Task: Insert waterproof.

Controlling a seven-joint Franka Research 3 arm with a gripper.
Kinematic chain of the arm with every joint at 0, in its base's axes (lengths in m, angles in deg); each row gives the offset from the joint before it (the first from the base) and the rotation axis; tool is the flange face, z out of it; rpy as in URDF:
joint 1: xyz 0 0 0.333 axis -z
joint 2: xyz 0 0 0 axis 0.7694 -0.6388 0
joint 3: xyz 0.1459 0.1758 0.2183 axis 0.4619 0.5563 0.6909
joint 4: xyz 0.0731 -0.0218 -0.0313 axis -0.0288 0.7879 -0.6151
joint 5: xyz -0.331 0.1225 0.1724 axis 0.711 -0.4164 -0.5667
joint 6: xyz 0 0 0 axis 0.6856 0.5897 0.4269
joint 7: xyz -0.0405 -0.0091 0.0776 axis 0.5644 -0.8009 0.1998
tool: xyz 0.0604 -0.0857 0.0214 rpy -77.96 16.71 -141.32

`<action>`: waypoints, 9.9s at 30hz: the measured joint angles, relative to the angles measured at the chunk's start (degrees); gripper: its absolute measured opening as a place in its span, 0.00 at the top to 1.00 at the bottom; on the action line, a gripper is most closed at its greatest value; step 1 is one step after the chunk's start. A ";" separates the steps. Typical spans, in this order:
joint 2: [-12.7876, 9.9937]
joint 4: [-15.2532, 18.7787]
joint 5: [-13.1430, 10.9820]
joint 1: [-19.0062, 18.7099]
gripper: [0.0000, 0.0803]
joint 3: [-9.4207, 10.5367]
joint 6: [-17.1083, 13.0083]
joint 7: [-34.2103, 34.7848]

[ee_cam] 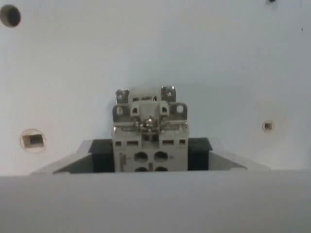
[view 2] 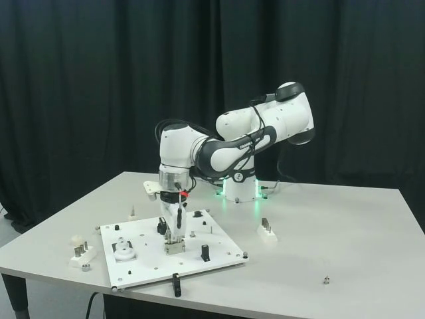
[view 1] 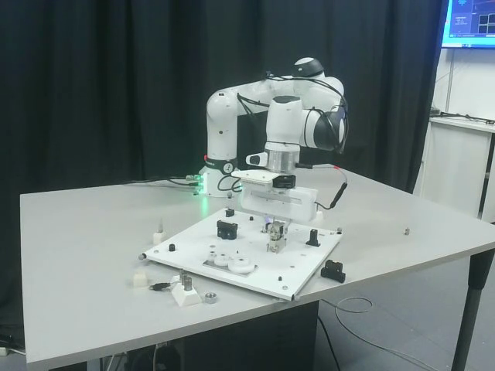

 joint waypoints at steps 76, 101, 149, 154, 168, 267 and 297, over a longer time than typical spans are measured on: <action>-0.08 -0.96 0.21 0.92 0.61 -0.24 1.80 1.89; -0.13 -2.00 1.53 1.21 0.61 0.01 1.83 2.10; -0.06 -1.37 0.35 1.07 0.61 0.06 1.56 -1.56; -0.06 -0.94 -0.78 1.23 0.61 0.37 1.22 -2.54; -0.03 -0.35 -1.80 0.97 0.61 0.23 1.17 -2.71; -0.19 -5.24 0.39 6.53 0.00 -4.46 5.46 -59.84; -0.42 -8.14 4.31 9.01 0.00 -3.12 8.09 -61.20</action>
